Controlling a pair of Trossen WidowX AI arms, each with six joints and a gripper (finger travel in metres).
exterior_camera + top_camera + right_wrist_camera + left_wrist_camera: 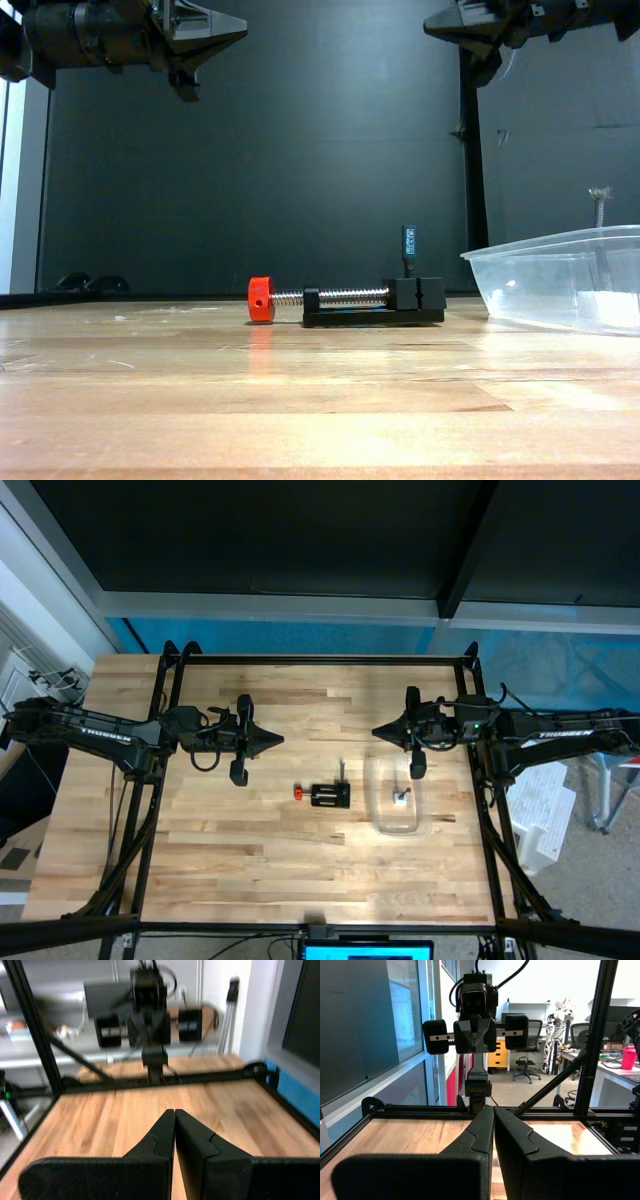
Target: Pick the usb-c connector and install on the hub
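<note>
left jaws: closed tight, empty, high over counter's [250,870] left half
right jaws: closed tight, empty, high by tray's [385,826] far end
usb-c connector [404,791]: in tray, well below right jaws
hub [330,796]: counter's middle

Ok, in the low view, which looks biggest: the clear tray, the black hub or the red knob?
Largest to smallest:
1. clear tray
2. hub
3. red knob

The left gripper and right gripper hang shut, high above at either side.
</note>
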